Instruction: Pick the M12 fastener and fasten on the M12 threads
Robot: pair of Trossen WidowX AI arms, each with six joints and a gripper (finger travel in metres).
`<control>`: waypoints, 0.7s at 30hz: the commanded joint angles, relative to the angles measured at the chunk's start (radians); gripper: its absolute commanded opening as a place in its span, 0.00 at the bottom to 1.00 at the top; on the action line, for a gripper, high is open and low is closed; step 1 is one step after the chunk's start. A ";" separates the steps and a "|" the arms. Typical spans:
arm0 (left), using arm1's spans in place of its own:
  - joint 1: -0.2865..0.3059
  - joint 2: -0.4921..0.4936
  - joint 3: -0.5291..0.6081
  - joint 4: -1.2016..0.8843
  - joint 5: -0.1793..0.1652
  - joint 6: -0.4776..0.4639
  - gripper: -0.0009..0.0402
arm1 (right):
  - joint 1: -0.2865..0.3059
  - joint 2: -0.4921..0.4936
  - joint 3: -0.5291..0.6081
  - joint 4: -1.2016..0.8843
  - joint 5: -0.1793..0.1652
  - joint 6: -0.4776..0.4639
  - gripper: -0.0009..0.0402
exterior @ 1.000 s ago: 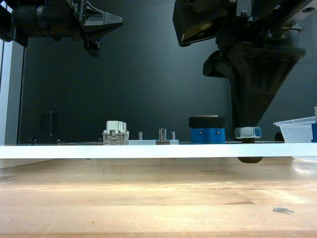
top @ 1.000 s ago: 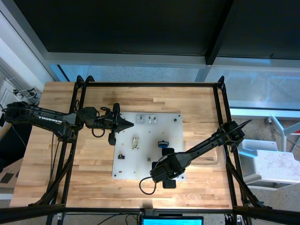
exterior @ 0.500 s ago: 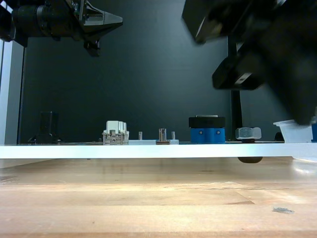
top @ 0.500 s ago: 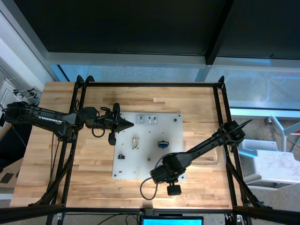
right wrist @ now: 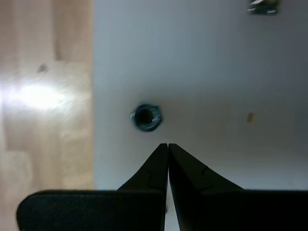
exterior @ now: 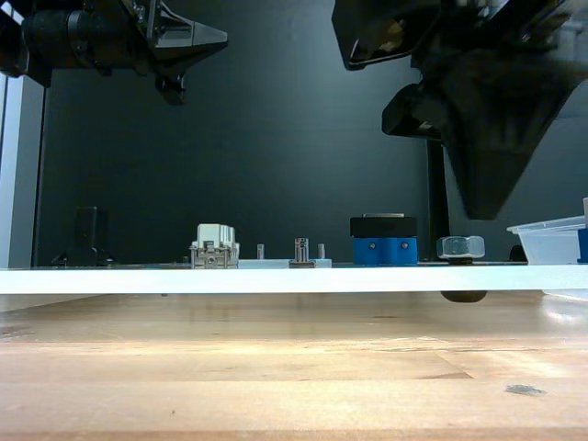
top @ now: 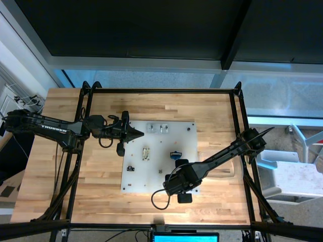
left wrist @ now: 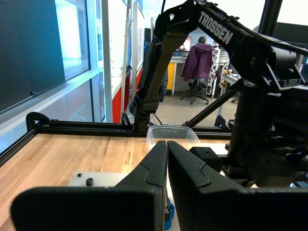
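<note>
Your right gripper point(right wrist: 167, 144) has its fingers point(right wrist: 154, 168) pressed tight together with nothing between them. The small silver hex nut point(right wrist: 146, 117) sits just beyond the fingertips and clear below them. It rests low on the flat white board point(right wrist: 216, 72), and no ribs show under it in the low view, so I judge it to be on its stud. How far it is threaded down I cannot tell.

The main risk is coming down with the fingers as they are. Closed tips would land on top of the nut or strike its side. If it is only loosely started, that could tilt it on the threads or knock it off. Open them before you descend, and centre them first, since the tips hang a little off to the nut's side.

Room is tight. The board's edge and the bare wooden desk point(right wrist: 48, 144) lie near one side of the fingers, so a loose nut could roll off. The clear plastic tray point(exterior: 551, 241) stands near the fingers on the outer side, and the blue block with a black cap point(exterior: 383, 241) on the inner side.

Your left gripper point(left wrist: 167, 143) hangs high and well apart, fingers point(left wrist: 151, 168) closed and empty
</note>
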 commanded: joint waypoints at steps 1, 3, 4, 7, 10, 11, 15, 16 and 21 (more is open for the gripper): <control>0.000 0.000 0.000 0.001 0.000 0.000 0.02 | 0.001 0.003 -0.018 0.030 -0.001 0.035 0.02; 0.000 0.000 0.000 0.000 0.000 0.000 0.02 | 0.001 0.003 -0.026 0.038 0.002 0.058 0.02; 0.000 0.000 0.000 0.000 0.000 0.000 0.02 | 0.001 0.003 -0.030 0.043 0.002 0.070 0.02; 0.000 0.000 0.000 0.001 0.000 0.000 0.02 | 0.001 0.003 -0.042 0.060 0.001 0.093 0.02; 0.000 0.000 0.000 0.000 0.000 0.000 0.02 | 0.001 0.003 -0.047 0.071 0.002 0.099 0.02; 0.000 0.000 0.000 0.000 0.000 0.000 0.02 | 0.001 0.003 -0.047 0.075 0.001 0.100 0.02; 0.000 0.000 0.000 0.000 0.000 0.000 0.02 | 0.000 -0.002 -0.046 0.111 -0.163 0.057 0.02; 0.000 0.000 0.000 0.000 0.000 0.000 0.02 | 0.001 -0.002 -0.045 0.116 -0.233 0.038 0.02; 0.000 0.000 0.000 0.001 0.000 0.000 0.02 | 0.000 -0.003 -0.042 0.114 -0.280 0.036 0.02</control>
